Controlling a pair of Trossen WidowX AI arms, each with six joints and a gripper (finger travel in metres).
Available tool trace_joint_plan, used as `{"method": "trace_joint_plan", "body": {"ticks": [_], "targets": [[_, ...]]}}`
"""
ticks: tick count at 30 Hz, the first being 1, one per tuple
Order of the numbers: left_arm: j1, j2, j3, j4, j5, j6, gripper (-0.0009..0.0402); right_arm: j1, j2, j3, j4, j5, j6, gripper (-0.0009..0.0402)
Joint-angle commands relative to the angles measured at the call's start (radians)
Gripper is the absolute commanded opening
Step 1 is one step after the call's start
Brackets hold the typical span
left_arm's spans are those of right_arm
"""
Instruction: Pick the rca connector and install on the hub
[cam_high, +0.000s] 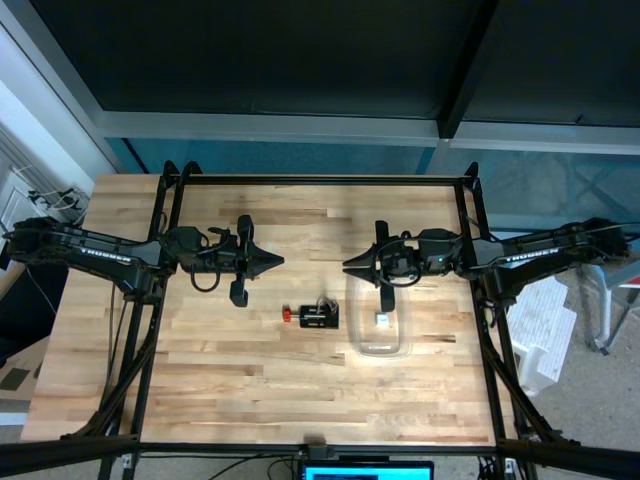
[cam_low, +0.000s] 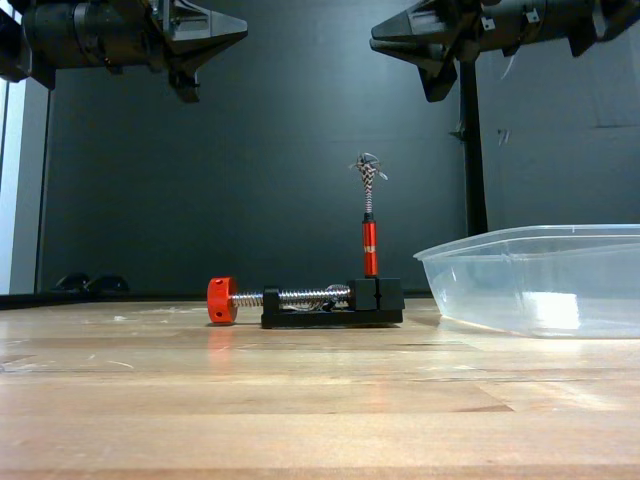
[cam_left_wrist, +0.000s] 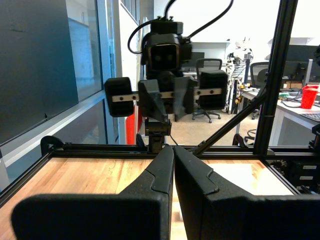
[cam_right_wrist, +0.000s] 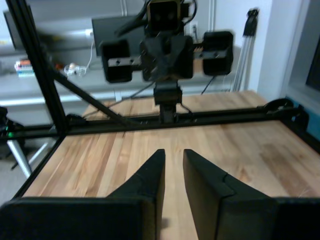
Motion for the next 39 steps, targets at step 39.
{"method": "trace_joint_plan", "body": {"ticks": [39], "targets": [[0.0,0.0,0.0,0.0,0.0,0.0,0.0,-0.068,-0.124,-0.163,0.195,-0.063,-0.003,0.0]]}}
